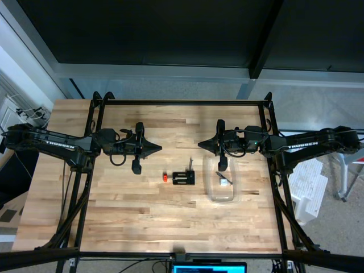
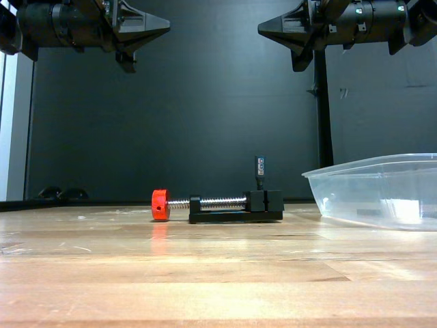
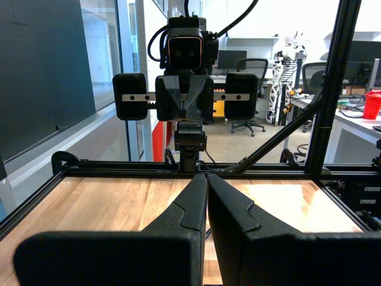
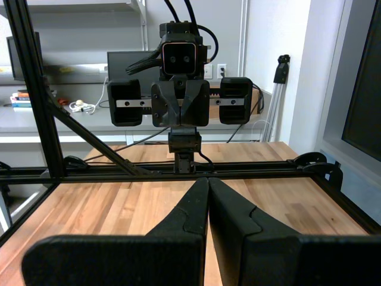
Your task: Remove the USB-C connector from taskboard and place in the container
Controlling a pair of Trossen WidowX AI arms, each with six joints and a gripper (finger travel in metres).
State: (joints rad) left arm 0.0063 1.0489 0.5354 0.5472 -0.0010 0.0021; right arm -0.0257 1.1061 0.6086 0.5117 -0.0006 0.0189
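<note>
Seen from table height, the container (image 2: 355, 184) runs off the frame's edge. Its clear wall blurs what lies inside to a pale patch, so only the high view shows the contents. There the USB-C connector (image 1: 220, 176), a slim dark sliver too small to read in detail, lies on the container's floor just beside a small white square piece (image 1: 226, 183). It rests low beneath the right gripper (image 1: 203, 144), closer to the table's near edge than that gripper's tip. The right gripper hangs well above the table (image 1: 114, 199) with its jaws clenched on nothing, fingertips (image 4: 193, 211) pressed together in the right wrist view. The left gripper (image 1: 154, 148) faces it across a gap at like height, likewise clamped tight and empty, and is well apart from the connector. The taskboard (image 1: 183, 178) sits on the wood between the two arms, nearer the table's near edge than both tips, its red-orange knob (image 1: 165, 177) pointing toward the left arm. The container stands just beside its other end, with a sliver of bare wood between them. A thin upright pin (image 2: 259, 171) rises from the taskboard's block at the container end; how it is seated there cannot be made out.
</note>
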